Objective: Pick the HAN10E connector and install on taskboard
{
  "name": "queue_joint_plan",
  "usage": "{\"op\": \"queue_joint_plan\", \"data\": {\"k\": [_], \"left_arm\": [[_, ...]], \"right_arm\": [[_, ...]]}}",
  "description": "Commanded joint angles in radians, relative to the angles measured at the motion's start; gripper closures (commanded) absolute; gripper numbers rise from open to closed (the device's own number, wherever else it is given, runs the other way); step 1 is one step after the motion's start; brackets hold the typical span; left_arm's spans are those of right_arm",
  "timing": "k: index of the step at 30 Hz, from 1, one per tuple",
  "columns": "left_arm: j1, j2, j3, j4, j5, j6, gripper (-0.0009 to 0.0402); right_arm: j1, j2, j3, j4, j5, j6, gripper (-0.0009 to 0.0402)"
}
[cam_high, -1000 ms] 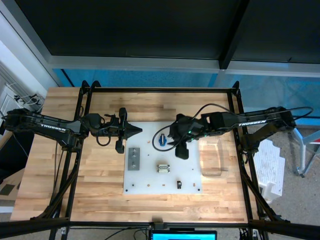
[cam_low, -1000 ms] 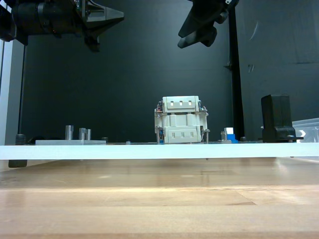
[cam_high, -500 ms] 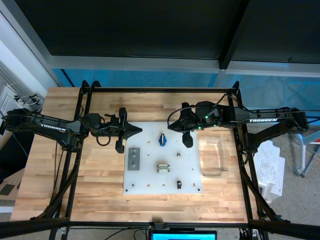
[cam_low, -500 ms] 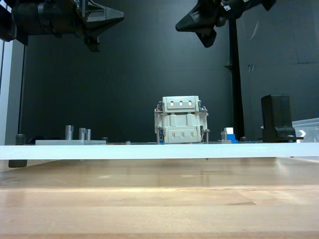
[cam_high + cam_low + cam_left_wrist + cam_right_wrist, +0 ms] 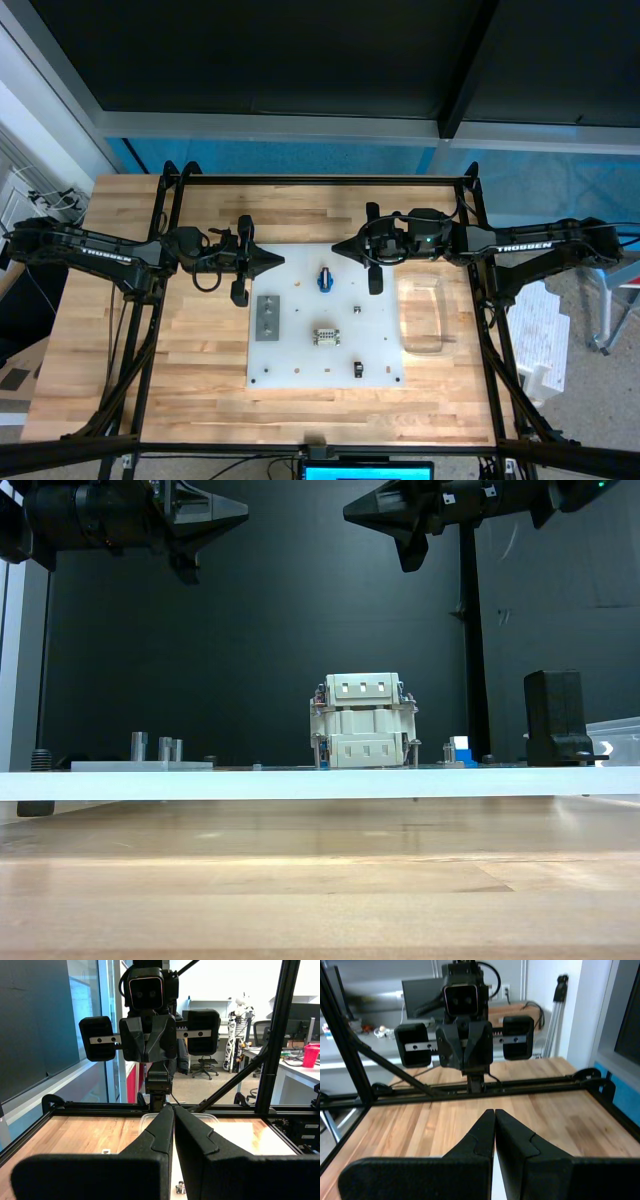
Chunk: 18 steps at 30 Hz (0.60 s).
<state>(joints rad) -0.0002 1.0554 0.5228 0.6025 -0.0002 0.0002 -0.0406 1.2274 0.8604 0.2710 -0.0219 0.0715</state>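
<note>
The HAN10E connector [image 5: 325, 337] stands upright on the white taskboard [image 5: 300, 372], near the board's middle; in the low view the connector [image 5: 362, 723] is a pale beige block seated on the board's edge [image 5: 300, 783]. My left gripper [image 5: 279, 260] hovers high over the board's far left corner, shut and empty, pointing right. My right gripper [image 5: 338, 250] hovers level above the board's far edge, shut and empty, pointing left toward the left one. Both fingertips show pressed together in the wrist views [image 5: 173, 1109] [image 5: 494, 1111]. Neither gripper is close to the connector.
On the board sit a grey metal block [image 5: 267, 317], a blue knob [image 5: 325, 279] and a black fitting [image 5: 358, 369]. A clear plastic tray [image 5: 422, 315] lies right of the board. Black frame rails [image 5: 320, 180] ring the wooden table.
My right arm has risen and swung back from over the board's middle to its far edge, levelling out to point left. The connector and left arm stayed put.
</note>
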Motion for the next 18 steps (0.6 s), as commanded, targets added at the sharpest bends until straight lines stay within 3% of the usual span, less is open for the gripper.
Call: {"op": "queue_joint_plan", "data": {"k": [1,11,18], "left_arm": [[0.0,0.0,0.0,0.0,0.0,0.0,0.0392],[0.0,0.0,0.0,0.0,0.0,0.0,0.0392],[0.0,0.0,0.0,0.0,0.0,0.0,0.0392]], "right_arm": [[0.003,-0.001,-0.037,0.077,0.003,-0.002,0.0393],[0.009,-0.003,-0.154,0.286,0.026,0.002,0.0393],[0.01,-0.009,-0.189,0.301,0.018,0.024,0.0393]]}}
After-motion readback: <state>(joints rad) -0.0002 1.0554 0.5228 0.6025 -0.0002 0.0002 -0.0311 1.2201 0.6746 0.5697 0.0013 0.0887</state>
